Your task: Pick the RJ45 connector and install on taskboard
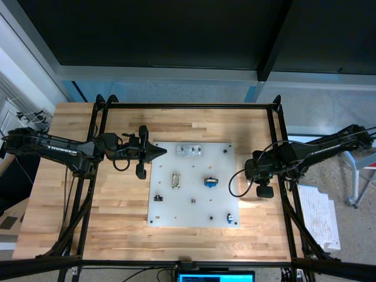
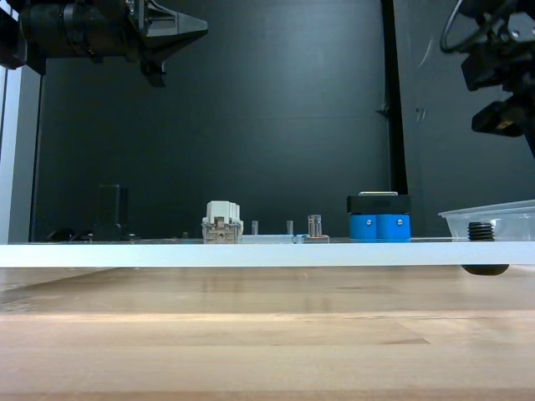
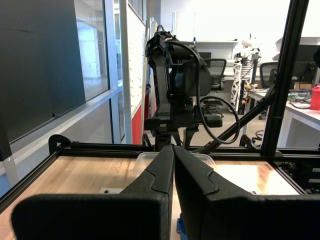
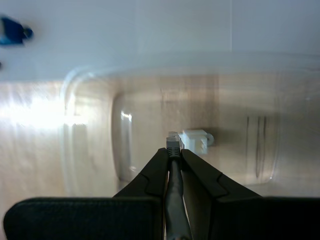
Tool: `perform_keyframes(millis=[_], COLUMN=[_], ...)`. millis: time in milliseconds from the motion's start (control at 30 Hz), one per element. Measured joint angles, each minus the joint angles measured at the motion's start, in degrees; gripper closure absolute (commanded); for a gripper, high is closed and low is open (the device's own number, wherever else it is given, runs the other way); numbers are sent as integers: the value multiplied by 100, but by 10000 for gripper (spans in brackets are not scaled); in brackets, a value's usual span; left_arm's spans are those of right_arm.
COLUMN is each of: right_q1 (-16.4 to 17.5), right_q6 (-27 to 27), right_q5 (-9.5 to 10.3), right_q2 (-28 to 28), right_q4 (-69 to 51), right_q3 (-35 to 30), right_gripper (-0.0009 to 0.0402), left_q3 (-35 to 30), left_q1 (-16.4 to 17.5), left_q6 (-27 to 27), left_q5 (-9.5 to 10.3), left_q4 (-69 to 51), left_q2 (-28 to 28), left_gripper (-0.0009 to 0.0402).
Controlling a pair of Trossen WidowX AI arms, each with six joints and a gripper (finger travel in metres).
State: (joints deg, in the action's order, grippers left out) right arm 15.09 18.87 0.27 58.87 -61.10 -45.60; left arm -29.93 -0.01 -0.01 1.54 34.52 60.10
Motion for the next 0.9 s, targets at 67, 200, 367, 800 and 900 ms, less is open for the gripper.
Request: perform_keyframes(millis=[67,200,367,800,900], right_q1=[33,170,470,1187,1314], right_q6=[140,417,780,1261,1338], right_q5=[2,0,4,-11,-9], right_q2=[0,37,249,1381,1676], right_q4=[-35,-192,-361,-282,-225], right_q3=[-83,-286,-584,-1523,-1711], right_gripper=[387,387,387,387,387], left_q3=[-2,-2,-2,0,0], left_q1=[0,0,0,0,0], left_q6=[0,0,0,0,0], left_q5=[0,2,0,0,2], left_q4=[0,0,0,2,0], left_q2=[0,0,0,0,0], left_gripper=[393,393,393,393,393])
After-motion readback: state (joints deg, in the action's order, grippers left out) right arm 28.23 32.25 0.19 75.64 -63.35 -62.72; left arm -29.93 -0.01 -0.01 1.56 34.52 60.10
